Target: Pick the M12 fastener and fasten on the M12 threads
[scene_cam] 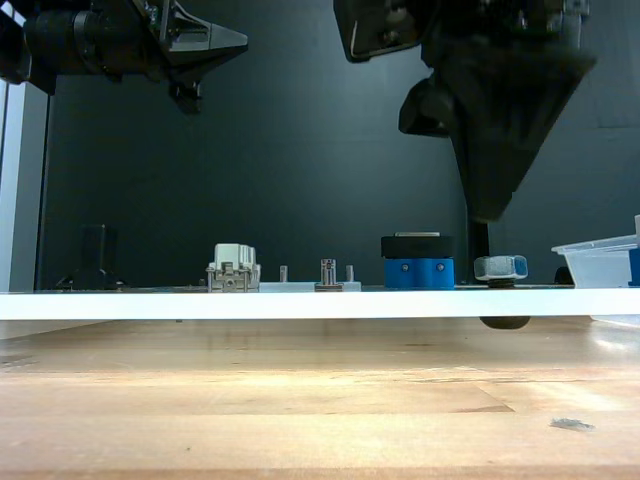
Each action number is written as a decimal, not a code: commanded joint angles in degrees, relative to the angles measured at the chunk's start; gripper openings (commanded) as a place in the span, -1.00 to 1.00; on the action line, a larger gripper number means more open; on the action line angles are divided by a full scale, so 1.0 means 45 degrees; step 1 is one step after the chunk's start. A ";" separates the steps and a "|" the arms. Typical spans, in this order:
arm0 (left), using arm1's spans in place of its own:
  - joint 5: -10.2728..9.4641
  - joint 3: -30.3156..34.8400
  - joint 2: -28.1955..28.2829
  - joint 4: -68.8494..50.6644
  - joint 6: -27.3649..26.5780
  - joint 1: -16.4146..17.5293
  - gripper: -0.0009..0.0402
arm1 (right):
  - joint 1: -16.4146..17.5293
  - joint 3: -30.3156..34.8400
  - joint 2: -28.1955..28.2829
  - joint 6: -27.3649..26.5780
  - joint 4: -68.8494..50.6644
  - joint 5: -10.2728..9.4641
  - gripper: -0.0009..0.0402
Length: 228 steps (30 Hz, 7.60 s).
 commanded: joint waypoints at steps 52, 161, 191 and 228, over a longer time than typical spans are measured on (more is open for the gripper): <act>0.0005 0.0000 0.0005 -0.0005 0.0005 0.0005 -0.96 | 0.0136 -0.1540 -0.0418 0.0772 0.1302 -0.0355 -0.96; 0.0005 0.0000 0.0005 -0.0005 0.0005 0.0005 -0.96 | 0.0102 -0.1773 -0.0345 0.0821 0.2113 -0.0117 -0.96; 0.0005 0.0000 0.0005 -0.0005 0.0005 0.0000 -0.96 | 0.0078 -0.1676 -0.0593 0.0500 0.1991 0.0515 -0.96; 0.0000 0.0000 0.0000 0.0029 0.0005 0.0005 -0.96 | 0.0112 -0.1627 -0.0495 0.0432 0.1661 -0.2074 -0.96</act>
